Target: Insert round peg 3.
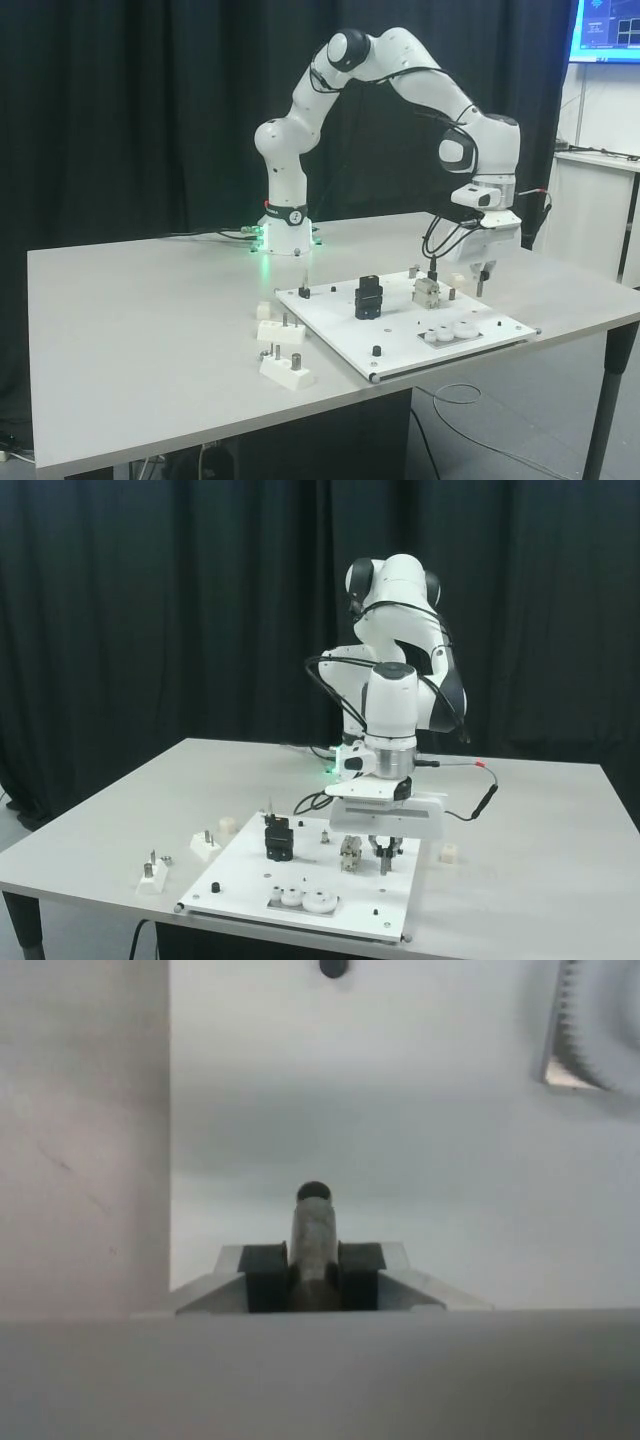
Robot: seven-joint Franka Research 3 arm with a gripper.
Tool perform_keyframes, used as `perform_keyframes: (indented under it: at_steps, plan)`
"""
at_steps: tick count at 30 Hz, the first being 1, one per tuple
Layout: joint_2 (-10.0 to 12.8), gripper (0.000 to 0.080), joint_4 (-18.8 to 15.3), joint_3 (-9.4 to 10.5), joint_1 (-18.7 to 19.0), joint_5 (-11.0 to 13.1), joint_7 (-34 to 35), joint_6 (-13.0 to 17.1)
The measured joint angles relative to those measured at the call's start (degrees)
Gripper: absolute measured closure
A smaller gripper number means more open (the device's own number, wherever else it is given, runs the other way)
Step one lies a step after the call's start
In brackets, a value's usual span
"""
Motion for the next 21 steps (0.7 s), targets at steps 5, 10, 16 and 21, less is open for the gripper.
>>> perform_keyframes:
  at_steps: [5, 10, 16, 21]
  plan:
    - [0.02, 0.0700, -0.69, 0.33, 0.00, 0.00, 0.01, 1.29]
    - [0.02, 0.0700, -1.34, 0.51, 0.00, 0.00, 0.02, 2.37]
    - [0.06, 0.0700, -1.64, 0.53, -0.01, 0.00, 0.04, 3.05]
    - [0.24, 0.0700, -1.70, 0.47, -0.07, 0.00, 0.05, 3.48]
